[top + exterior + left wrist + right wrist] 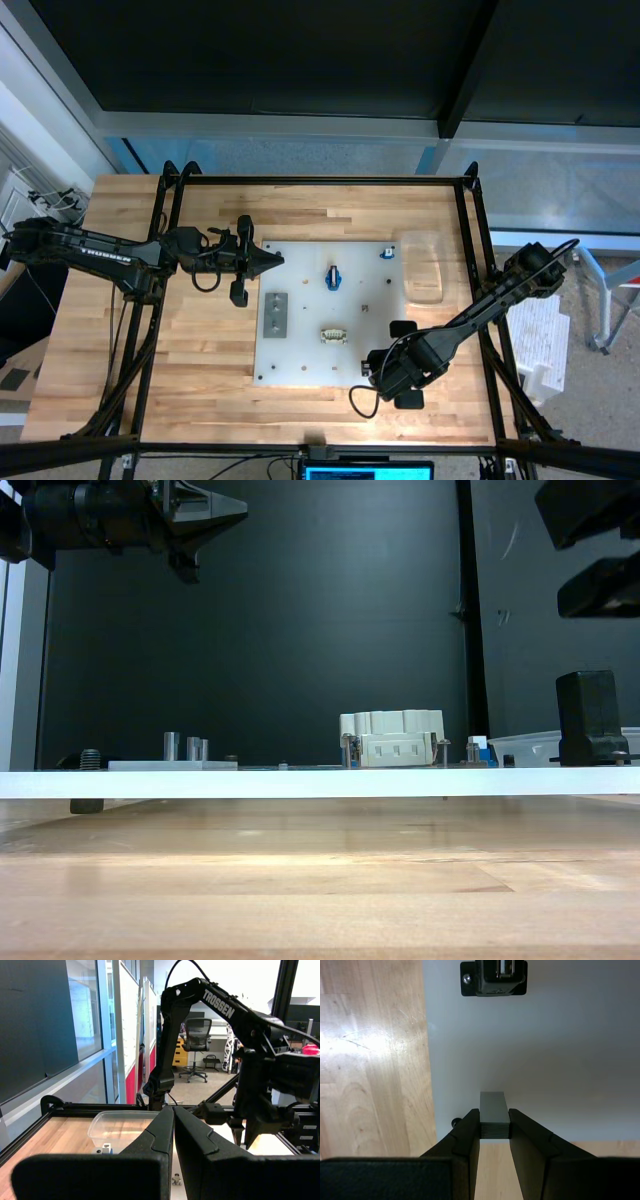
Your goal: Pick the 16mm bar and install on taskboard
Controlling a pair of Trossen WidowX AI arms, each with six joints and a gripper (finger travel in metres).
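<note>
My right claw (494,1124) pinches the metal bar (493,1106) by its sides at the white board (560,1050), five o'clock corner, likely for carrying; my left claw (268,261), pressed together, hovers clear at ten o'clock.

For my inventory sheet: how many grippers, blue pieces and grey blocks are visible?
Grippers: 2, left gripper above the taskboard's far-left corner, right gripper over its near-right corner holding the 16mm bar.
Blue pieces: 2
Grey two-hole block: 1
Total: 5

Left gripper (278,260) closed aloft; right gripper (494,1127) (low) clamps 16mm bar (492,1107).
</note>
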